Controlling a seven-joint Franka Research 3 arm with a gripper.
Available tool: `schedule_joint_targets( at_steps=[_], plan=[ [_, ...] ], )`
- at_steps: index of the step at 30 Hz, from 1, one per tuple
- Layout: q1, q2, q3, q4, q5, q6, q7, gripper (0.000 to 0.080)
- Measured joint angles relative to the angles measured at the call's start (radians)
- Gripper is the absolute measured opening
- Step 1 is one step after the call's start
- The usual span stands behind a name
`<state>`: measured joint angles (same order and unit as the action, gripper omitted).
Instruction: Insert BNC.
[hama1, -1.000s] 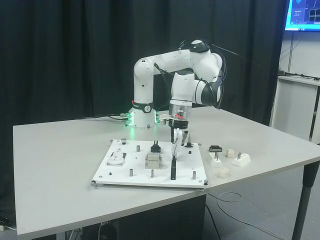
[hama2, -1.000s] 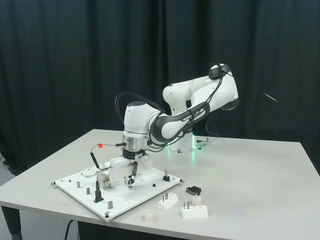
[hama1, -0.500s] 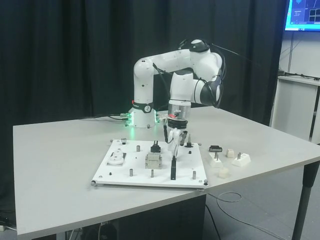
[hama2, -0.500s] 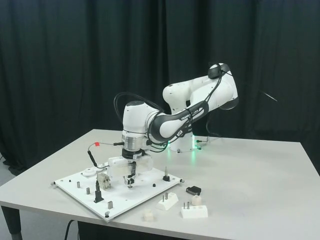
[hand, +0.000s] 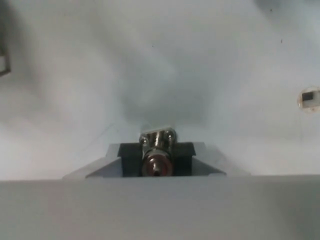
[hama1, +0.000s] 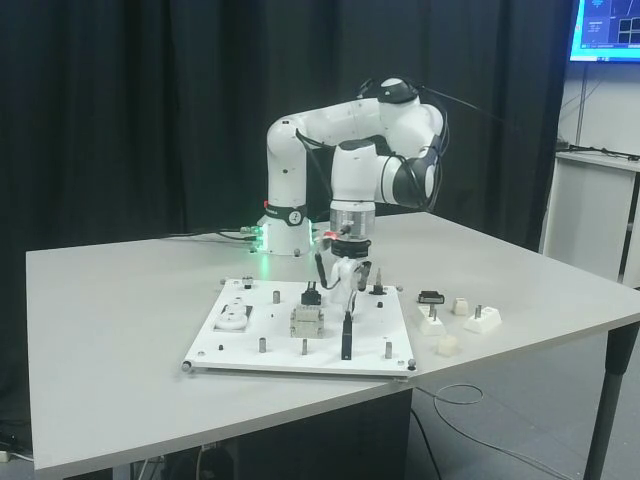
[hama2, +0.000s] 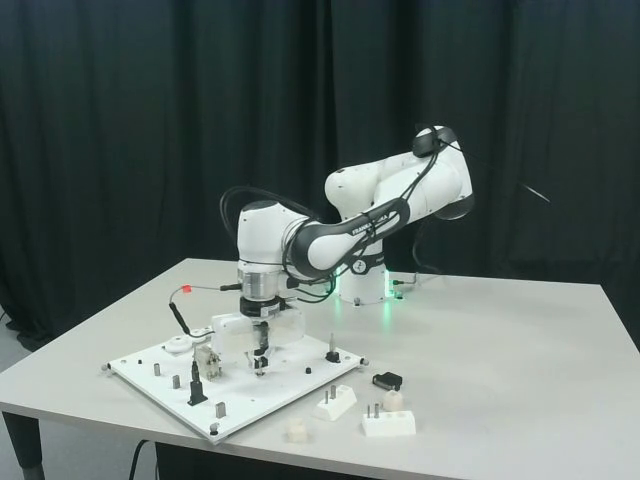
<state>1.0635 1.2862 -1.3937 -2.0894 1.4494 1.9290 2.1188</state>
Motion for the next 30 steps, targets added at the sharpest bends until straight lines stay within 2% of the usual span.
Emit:
schedule_joint_targets(
  at_steps=[15, 30],
  plan=[
    [-0.011, 0.002, -0.005, 0.009, -0.003, -0.025, 0.093, 0.0121],
    [-0.007, 0.010, -0.006, 0.014, -0.014, -0.025, 0.190, 0.0121]
  ],
)
